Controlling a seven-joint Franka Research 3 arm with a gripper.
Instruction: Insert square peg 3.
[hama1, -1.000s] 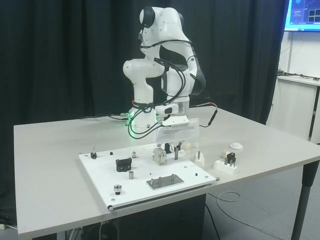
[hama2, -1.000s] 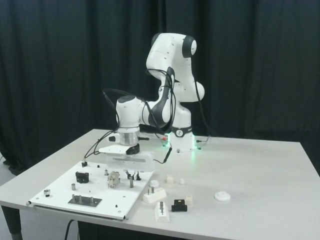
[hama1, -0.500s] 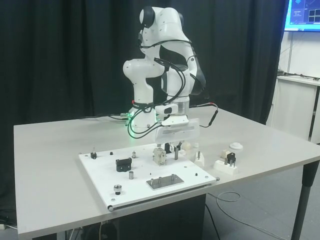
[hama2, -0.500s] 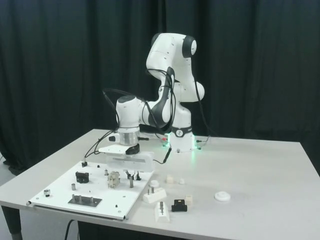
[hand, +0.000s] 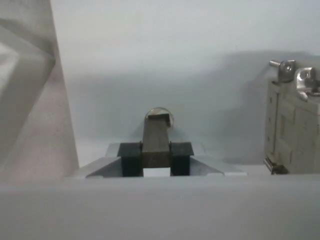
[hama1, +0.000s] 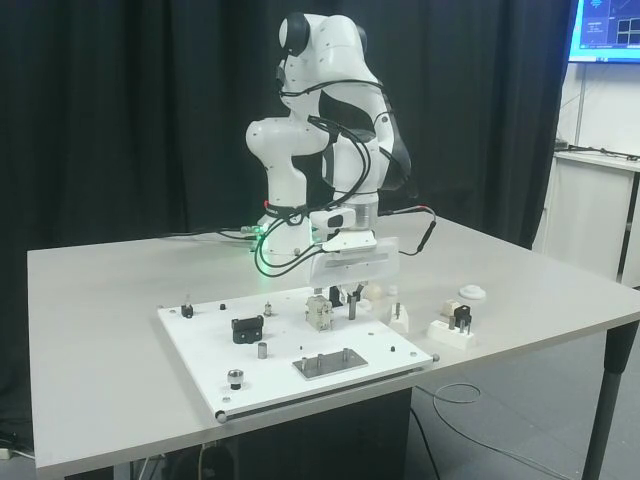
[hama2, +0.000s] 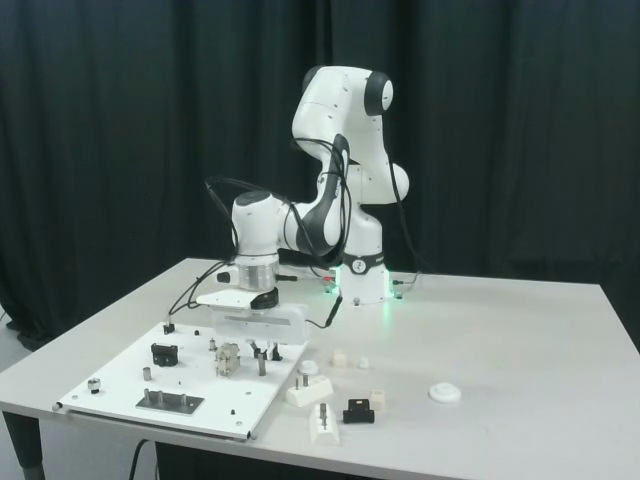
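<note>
My gripper (hand: 156, 161) is shut on the square peg (hand: 156, 140), a dark bar held upright between the black pads (hand: 130, 159). The peg's lower end sits at a round socket (hand: 170, 119) in the white board (hand: 150, 60); I cannot tell if it is touching. In the first room view the gripper (hama1: 352, 292) hangs low over the board's (hama1: 290, 345) far right part, with the peg (hama1: 353, 306) below it. The second room view shows the same gripper (hama2: 262, 351) and peg (hama2: 262, 366) beside a grey fixture.
A grey fixture with metal fittings (hand: 292, 130) (hama1: 319, 310) stands close beside the peg. On the board are a black block (hama1: 247, 326), a metal plate with pins (hama1: 330, 362) and small posts. White holders (hama1: 452, 330) and a white disc (hama1: 472, 292) lie on the table to the right.
</note>
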